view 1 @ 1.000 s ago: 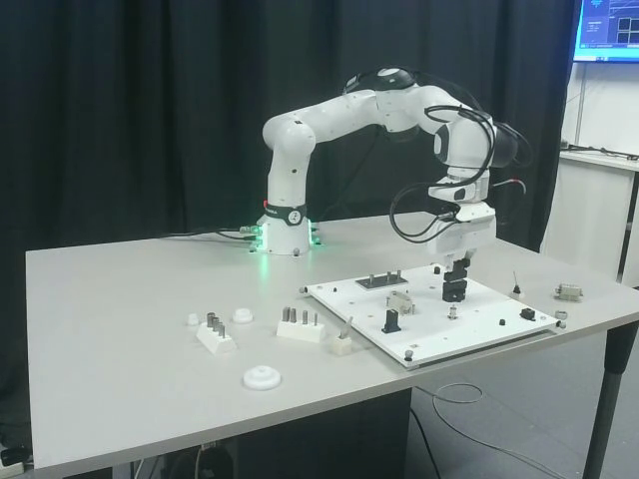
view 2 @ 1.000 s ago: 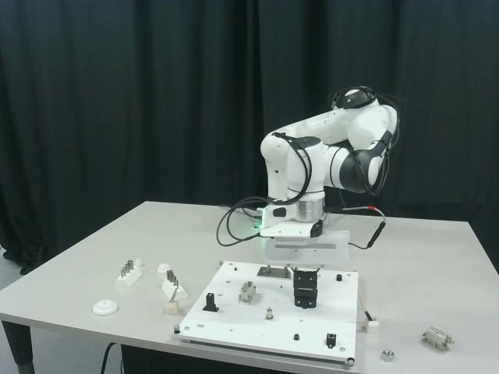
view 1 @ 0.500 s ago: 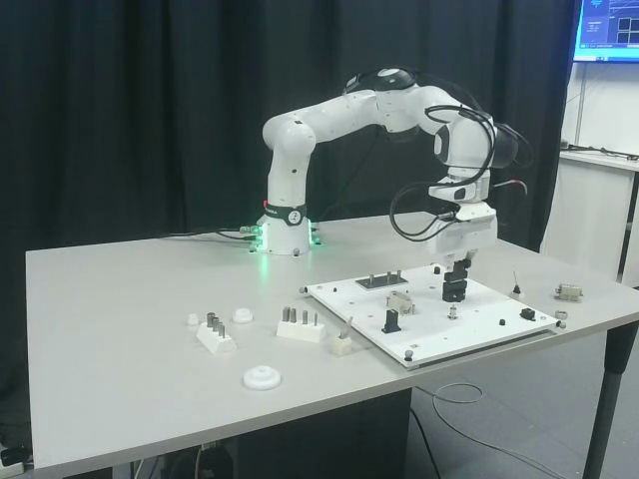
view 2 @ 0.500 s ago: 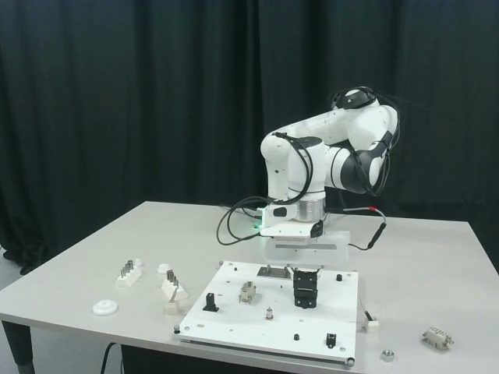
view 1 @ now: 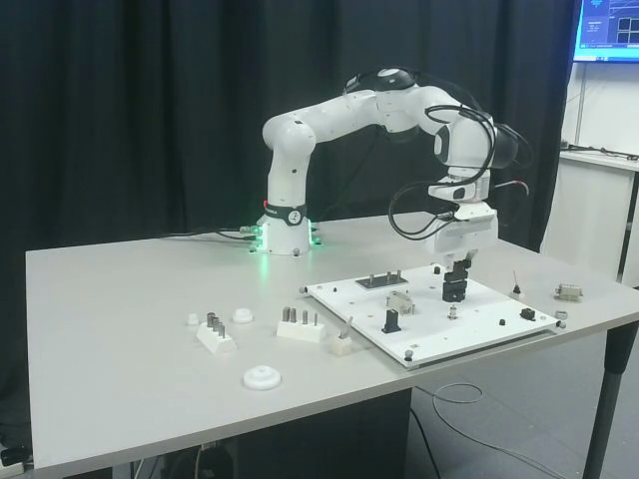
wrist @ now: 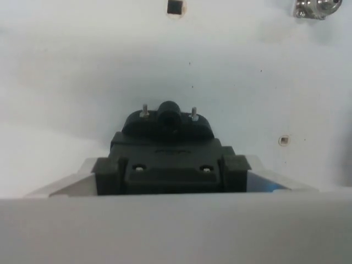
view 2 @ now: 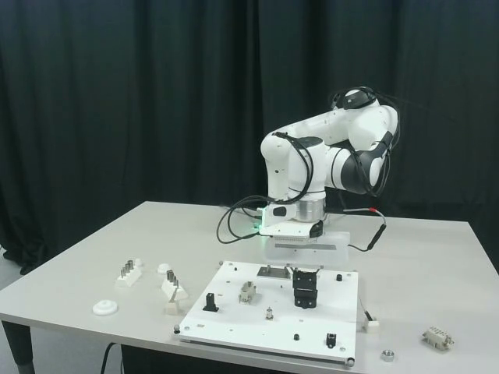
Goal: Insert D-SUB.
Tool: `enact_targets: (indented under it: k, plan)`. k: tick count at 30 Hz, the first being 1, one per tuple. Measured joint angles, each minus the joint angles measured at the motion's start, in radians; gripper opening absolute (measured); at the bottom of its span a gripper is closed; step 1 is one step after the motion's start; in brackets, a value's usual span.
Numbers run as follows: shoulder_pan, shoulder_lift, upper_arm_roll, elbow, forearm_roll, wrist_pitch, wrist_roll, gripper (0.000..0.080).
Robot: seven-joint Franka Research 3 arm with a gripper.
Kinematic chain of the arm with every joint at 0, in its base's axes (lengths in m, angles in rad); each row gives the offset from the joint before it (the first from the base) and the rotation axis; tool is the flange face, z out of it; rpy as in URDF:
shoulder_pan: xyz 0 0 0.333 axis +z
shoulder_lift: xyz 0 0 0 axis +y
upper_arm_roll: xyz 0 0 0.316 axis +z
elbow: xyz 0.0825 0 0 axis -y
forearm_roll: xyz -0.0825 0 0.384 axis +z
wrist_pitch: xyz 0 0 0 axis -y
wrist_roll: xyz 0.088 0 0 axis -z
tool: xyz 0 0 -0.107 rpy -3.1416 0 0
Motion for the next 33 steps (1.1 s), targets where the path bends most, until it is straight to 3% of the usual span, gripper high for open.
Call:
enact_targets:
  k: [33]
  plan:
    - [0.006,0.000,-0.002,-0.002,-0.011,-0.013,0.017,0.0382]
